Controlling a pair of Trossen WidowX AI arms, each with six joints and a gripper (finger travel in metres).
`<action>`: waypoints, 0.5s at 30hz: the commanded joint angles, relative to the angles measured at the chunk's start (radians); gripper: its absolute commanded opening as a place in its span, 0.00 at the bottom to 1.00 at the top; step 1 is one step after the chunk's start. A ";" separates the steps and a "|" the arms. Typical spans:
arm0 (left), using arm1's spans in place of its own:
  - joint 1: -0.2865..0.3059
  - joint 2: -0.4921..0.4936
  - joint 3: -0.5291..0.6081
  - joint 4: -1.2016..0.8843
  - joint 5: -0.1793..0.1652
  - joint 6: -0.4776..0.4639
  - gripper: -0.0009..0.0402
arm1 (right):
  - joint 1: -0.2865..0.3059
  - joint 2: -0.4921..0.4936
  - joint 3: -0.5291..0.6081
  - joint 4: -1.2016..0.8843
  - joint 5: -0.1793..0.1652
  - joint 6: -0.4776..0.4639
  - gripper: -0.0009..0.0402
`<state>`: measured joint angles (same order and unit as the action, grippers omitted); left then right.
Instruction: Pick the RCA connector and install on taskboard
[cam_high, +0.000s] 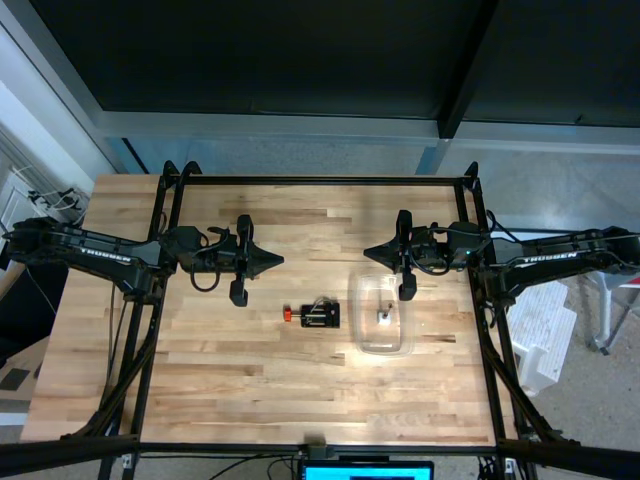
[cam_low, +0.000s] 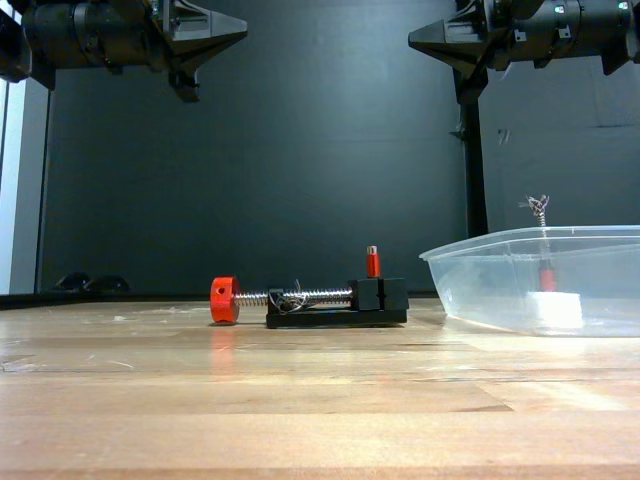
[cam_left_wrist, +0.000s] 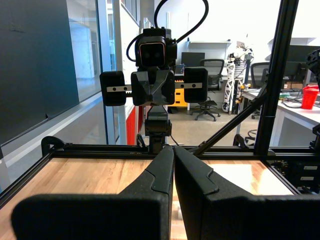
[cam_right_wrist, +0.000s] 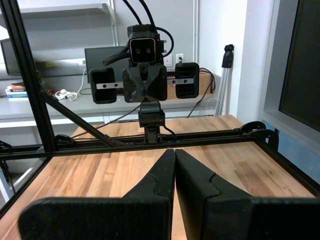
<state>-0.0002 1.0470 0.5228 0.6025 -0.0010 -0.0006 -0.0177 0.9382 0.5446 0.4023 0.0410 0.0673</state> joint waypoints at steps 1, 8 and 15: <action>0.000 0.000 0.000 0.000 0.000 0.000 0.02 | 0.001 0.000 0.000 0.002 0.000 0.002 0.02; 0.000 0.000 0.000 0.000 0.000 0.000 0.02 | 0.000 0.000 0.000 0.002 0.000 0.002 0.02; 0.000 0.000 0.000 0.000 0.000 0.001 0.02 | 0.001 0.000 0.000 0.000 -0.012 0.003 0.02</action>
<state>-0.0002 1.0473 0.5228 0.6029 -0.0010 -0.0006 -0.0174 0.9379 0.5446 0.4030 0.0395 0.0689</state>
